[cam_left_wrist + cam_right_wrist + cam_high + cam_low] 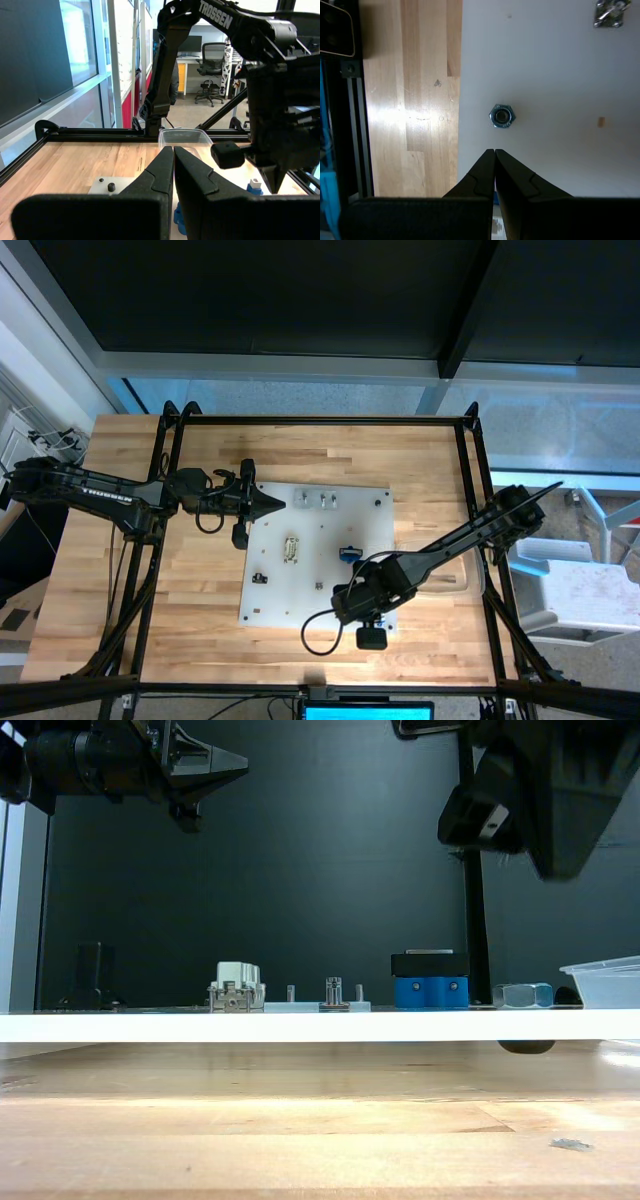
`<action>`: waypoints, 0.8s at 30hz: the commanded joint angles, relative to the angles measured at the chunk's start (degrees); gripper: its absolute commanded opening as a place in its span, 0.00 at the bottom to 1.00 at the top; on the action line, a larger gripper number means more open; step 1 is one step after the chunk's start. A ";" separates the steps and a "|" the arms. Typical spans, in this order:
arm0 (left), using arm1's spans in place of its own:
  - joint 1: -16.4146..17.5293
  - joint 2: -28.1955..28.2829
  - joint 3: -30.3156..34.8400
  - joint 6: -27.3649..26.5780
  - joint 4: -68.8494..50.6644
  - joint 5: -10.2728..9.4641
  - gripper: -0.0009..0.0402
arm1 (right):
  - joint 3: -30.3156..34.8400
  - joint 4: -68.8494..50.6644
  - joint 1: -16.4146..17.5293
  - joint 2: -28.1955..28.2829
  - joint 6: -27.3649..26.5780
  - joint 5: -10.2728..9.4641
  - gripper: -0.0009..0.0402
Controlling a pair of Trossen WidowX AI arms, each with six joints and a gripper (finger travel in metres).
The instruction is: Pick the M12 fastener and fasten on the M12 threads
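The M12 nut [501, 116] is judged seated on its stud on the white board [560, 75] (no ribs are visible in the low view). The right gripper [494, 150] is pressed together, empty, near the nut but apart from it. The left gripper [173, 148], also pressed together, is held at upper left in the low view. Only final tightness remains unconfirmed.

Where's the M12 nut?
Small silver hex nut on the white board's near right edge, beside the clear tray, below the shut right hand; left hand hovers far left.

Wooden table [120, 570], white board [290, 590], clear tray [605, 985]
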 commanded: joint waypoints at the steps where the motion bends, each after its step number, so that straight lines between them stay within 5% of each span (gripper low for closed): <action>1: 0.02 0.00 0.02 0.00 0.02 0.02 0.02 | -0.04 0.00 0.04 -1.36 0.22 0.02 0.02; 24: 0.00 0.00 0.02 0.00 0.02 0.02 0.02 | -0.04 0.09 0.11 -2.12 0.20 -0.07 0.02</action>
